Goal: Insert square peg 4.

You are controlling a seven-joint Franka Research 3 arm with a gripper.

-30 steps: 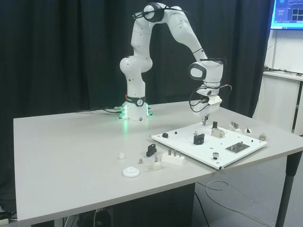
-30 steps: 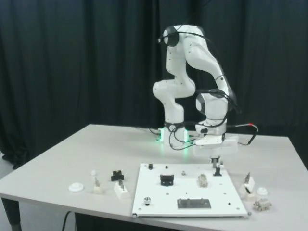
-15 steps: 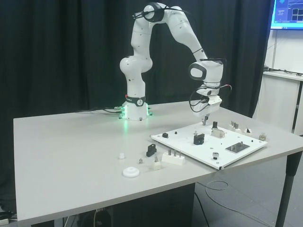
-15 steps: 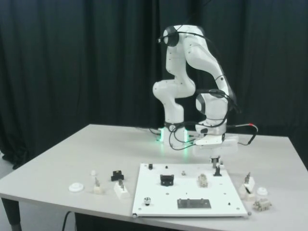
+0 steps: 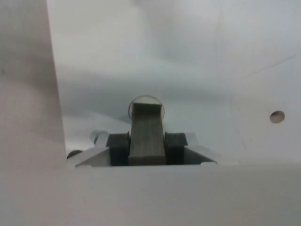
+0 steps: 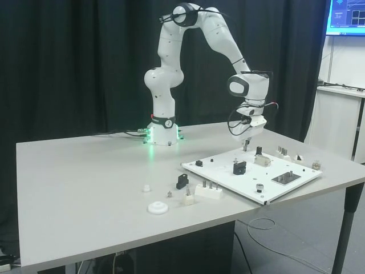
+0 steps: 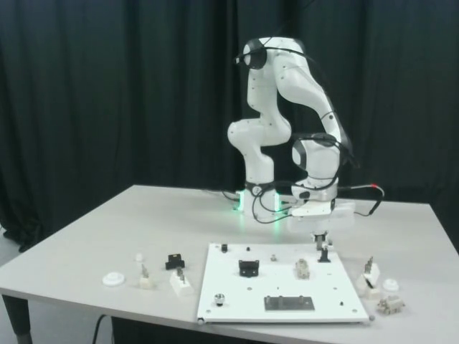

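Holding: claw [image 5: 146, 149] clamped on square peg 4 [image 5: 146, 134], a black finger [image 5: 118, 143] at each side of it.
Peg tip: directly below the claw, over a round hole [image 5: 146, 104] in the white board [image 6: 251, 171].
Black fixture [image 7: 327, 252]: just beside the claw.
Table [image 6: 85, 171]: beneath the board.

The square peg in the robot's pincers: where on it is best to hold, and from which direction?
Best as it shows now: the gripper holds the square peg by its upper part, coming from above, one finger on each of two opposite flat sides. Flat faces probably keep it from twisting, and the upright pose leaves the lower end free, pointing down at the white board.
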